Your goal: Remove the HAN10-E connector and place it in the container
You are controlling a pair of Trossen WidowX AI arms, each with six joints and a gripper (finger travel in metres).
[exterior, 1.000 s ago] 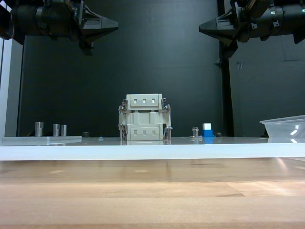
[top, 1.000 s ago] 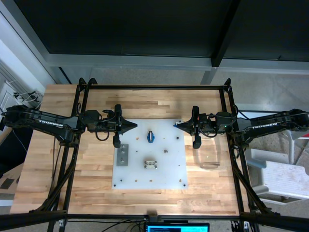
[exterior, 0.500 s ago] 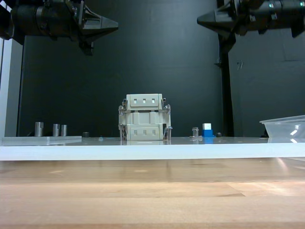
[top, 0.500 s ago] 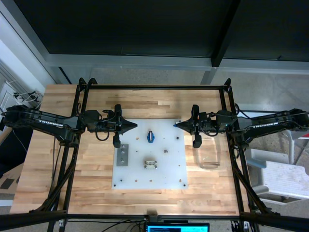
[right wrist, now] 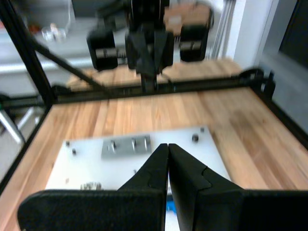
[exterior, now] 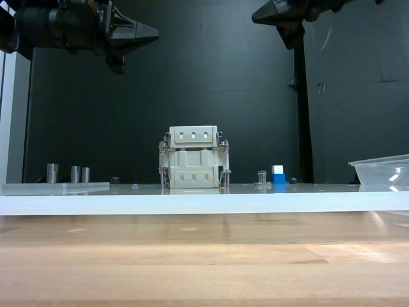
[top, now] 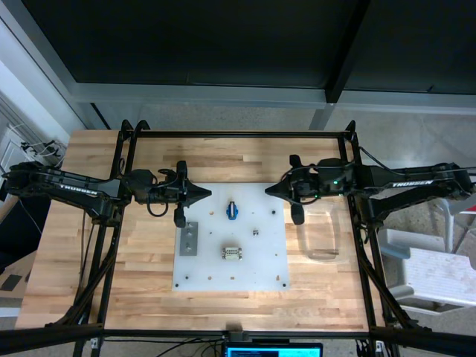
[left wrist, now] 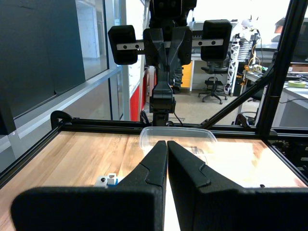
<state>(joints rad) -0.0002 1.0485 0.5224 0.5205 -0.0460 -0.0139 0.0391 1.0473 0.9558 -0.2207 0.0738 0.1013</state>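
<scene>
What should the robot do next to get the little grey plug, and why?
Probably swing the right claw toward the near edge and down over the HAN10-E connector, opening on the way. Both claws hang high above the white board, shut, the left claw over its far left part, and the connector sits on the board, untouched. The container stands on the right claw's side.

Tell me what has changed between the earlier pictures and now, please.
The right tool, shut above the right edge of the board, rose and shifted slightly towards the left arm. Nothing was gripped or released. The left tool, shut above its left edge, the HAN10-E connector and the container stayed put.
</scene>
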